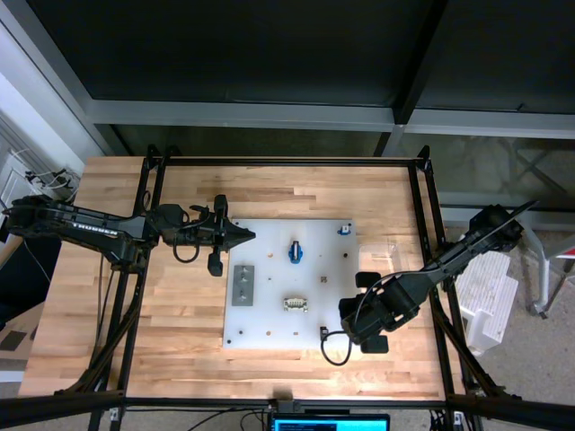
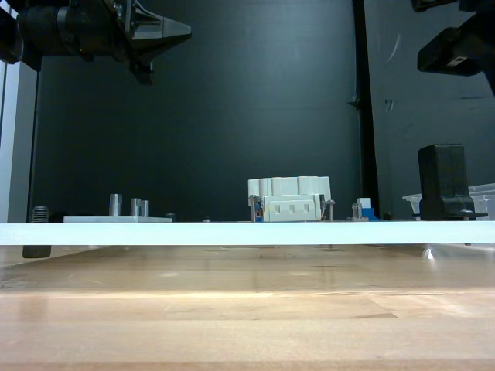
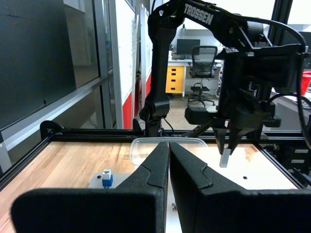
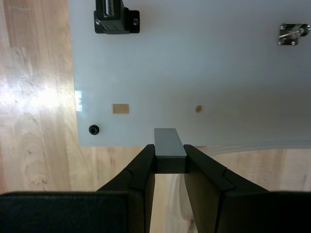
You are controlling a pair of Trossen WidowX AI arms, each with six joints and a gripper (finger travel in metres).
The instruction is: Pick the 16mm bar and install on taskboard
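The bar (image 4: 170, 138) is pinched between the fingers of the right end effector (image 4: 170, 151), with its grey end face standing out past the fingertips. In the right wrist view it is seen just at the edge of the taskboard (image 4: 194, 63), where the white plastic meets the wooden surface (image 4: 34, 97). A black connector (image 4: 116, 17), a small metal fitting (image 4: 294, 33), a rectangular slot (image 4: 121, 108), a round hole (image 4: 198, 108) and a dark corner hole (image 4: 94, 129) are seen on the board beyond it. In the left wrist view the bar (image 3: 224, 158) is shown upright, hanging from the right end effector (image 3: 227, 148) and raised off the board, with a clear tray (image 3: 146, 144) lying behind on the surface. From above, the right end effector (image 1: 353, 312) is placed over the board's right edge, near its near-right corner. The left end effector (image 1: 244, 235) is held level over the board's far-left corner, pointing inward, with its fingers (image 3: 155, 167) pressed together and nothing gripped between them. In the low view it (image 2: 174, 31) is seen well above the board. On the board a grey block (image 1: 243, 285), a blue part (image 1: 296, 252) and a pale connector (image 1: 295, 305) are mounted, all well apart from the bar.
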